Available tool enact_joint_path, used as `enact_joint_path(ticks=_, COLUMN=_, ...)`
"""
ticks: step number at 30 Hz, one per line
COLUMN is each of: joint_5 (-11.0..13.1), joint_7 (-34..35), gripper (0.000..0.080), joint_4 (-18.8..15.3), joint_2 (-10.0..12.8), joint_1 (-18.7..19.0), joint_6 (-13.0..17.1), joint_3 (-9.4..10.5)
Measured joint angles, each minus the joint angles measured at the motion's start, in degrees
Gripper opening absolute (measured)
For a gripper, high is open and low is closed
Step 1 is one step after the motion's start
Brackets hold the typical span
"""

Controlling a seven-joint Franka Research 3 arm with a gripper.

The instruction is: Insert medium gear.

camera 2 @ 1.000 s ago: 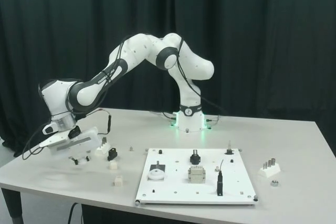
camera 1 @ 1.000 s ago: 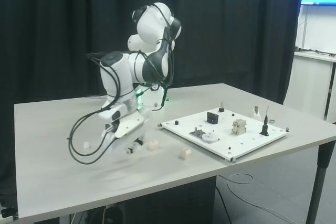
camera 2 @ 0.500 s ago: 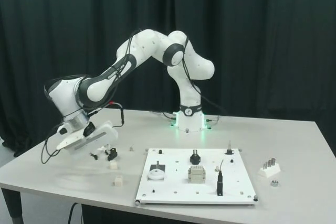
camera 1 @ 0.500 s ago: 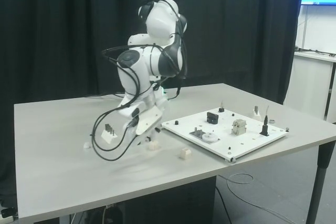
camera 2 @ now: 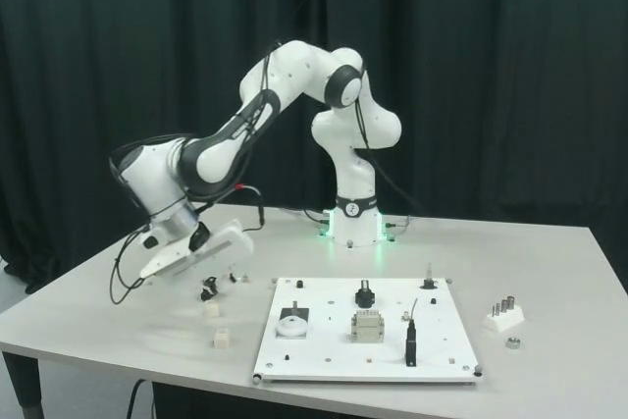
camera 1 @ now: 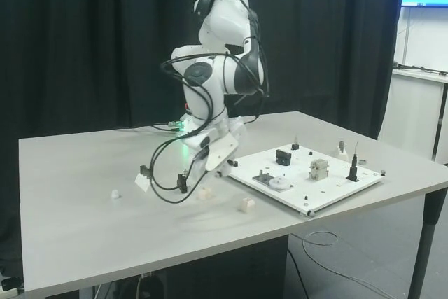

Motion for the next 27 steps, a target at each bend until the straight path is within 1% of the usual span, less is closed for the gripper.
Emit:
enact_joint_path(ticks=5, joint_5=0.0, joint_7=2.0, gripper=0.0396, joint_4=-3.6, joint_2=-2.4, joint_1=2.9, joint_6=2.4, joint_3=0.02)
enact_joint_path(ticks=11, joint_5=0.0, joint_7=3.9, gripper=0.0396, joint_4=-8.0, joint_2=-5.3, joint_1=6.4, joint_6=6.1, joint_3=0.08)
enact_joint_path(ticks=19, joint_5=-0.1, joint_7=6.7, gripper=0.0396, joint_4=-13.9, joint_2=-9.3, joint_1=11.3, joint_6=12.2, joint_3=0.09)
enact_joint_path(ticks=27, joint_5=-1.6, joint_7=9.3, gripper=0.0396, joint_4=-19.1, joint_2=-12.9, joint_1=15.4, joint_6=18.7, joint_3=0.08)
